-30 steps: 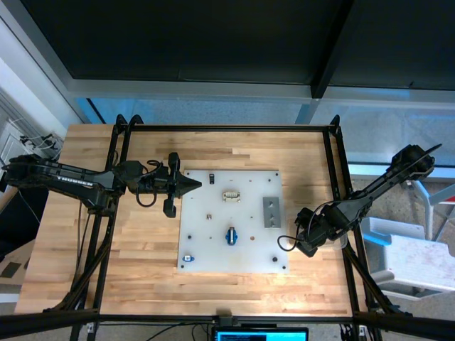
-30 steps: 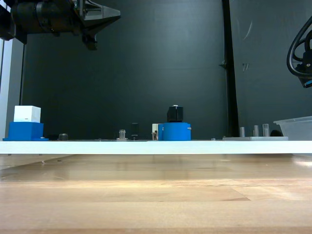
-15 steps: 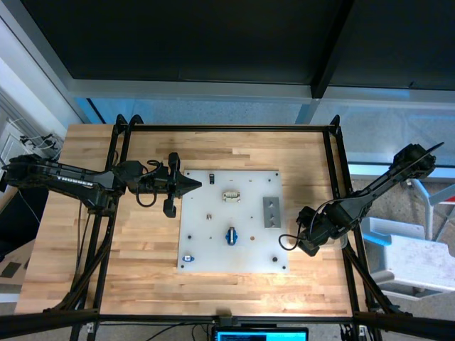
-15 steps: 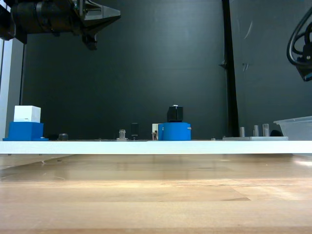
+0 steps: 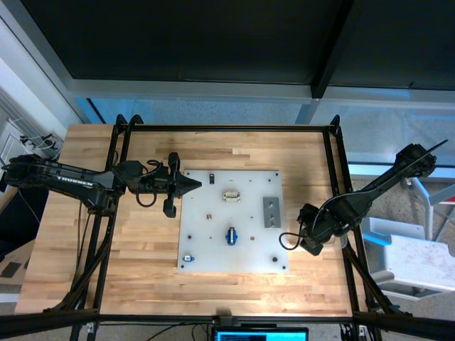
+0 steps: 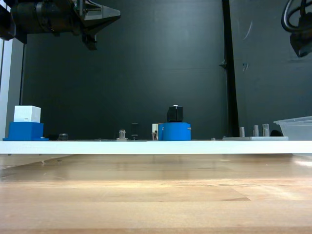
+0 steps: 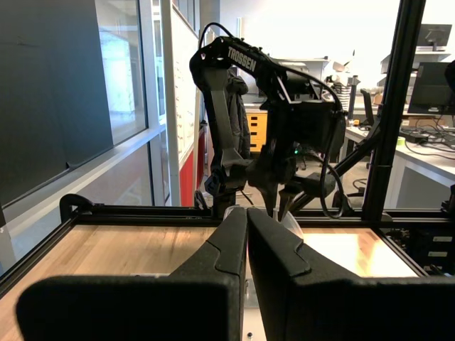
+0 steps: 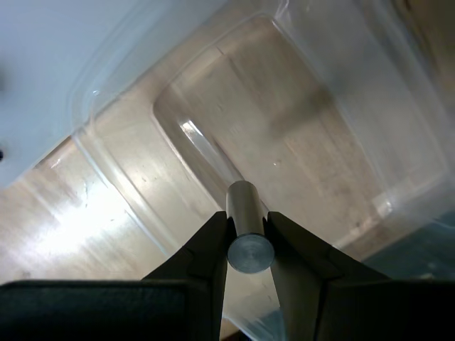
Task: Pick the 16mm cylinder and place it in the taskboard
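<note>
right claw (image 8: pixel 247 219): clenched on the 16mm cylinder (image 8: pixel 249 245), which i see held clear above the clear plastic bin (image 8: pixel 334 135), just off the right edge of the taskboard (image 5: pixel 213 245). left claw (image 7: pixel 247 213): fingers pressed together, holding nothing, hanging high over the taskboard's left edge above the bench (image 5: pixel 142 263).

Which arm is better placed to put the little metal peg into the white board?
Right. The right gripper grips the cylinder, raised over the bin beside the taskboard. The left gripper hangs shut and empty above the taskboard's left edge.
</note>
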### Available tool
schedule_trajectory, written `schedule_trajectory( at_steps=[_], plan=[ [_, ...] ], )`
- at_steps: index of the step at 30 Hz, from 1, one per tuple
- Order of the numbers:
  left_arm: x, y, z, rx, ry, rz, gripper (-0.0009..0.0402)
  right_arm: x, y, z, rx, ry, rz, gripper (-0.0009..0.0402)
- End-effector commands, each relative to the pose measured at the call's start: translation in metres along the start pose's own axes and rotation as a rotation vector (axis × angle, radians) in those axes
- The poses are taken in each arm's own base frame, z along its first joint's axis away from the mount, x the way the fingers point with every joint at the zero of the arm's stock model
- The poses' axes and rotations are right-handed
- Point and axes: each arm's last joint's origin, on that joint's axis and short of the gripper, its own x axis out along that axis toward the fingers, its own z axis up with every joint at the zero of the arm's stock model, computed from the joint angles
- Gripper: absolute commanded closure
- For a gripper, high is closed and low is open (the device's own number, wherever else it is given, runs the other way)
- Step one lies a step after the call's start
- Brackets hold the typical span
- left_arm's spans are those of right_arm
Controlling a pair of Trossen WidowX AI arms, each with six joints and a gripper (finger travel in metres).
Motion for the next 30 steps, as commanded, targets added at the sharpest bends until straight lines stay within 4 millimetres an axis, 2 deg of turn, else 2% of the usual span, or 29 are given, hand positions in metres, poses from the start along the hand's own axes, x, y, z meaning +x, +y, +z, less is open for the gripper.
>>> schedule_trajectory(
  at_steps=[1, 8, 20, 30],
  plan=[
    [0.0, 0.0, 0.0, 0.0, 0.0, 0.0, 0.0393, -0.009, 0.0, 0.002, -0.011, 0.0, -0.003, 0.037],
    [0.0, 0.0, 0.0, 0.0, 0.0, 0.0, 0.0393, -0.02, 0.0, 0.005, -0.034, -0.001, -0.004, 0.037],
    [0.0, 0.0, 0.0, 0.0, 0.0, 0.0, 0.0393, -0.02, -0.002, 0.01, -0.071, -0.004, -0.006, 0.037],
    [0.0, 0.0, 0.0, 0.0, 0.0, 0.0, 0.0393, -0.018, 0.0, 0.016, -0.205, -0.018, 0.016, 0.037]
  ],
)
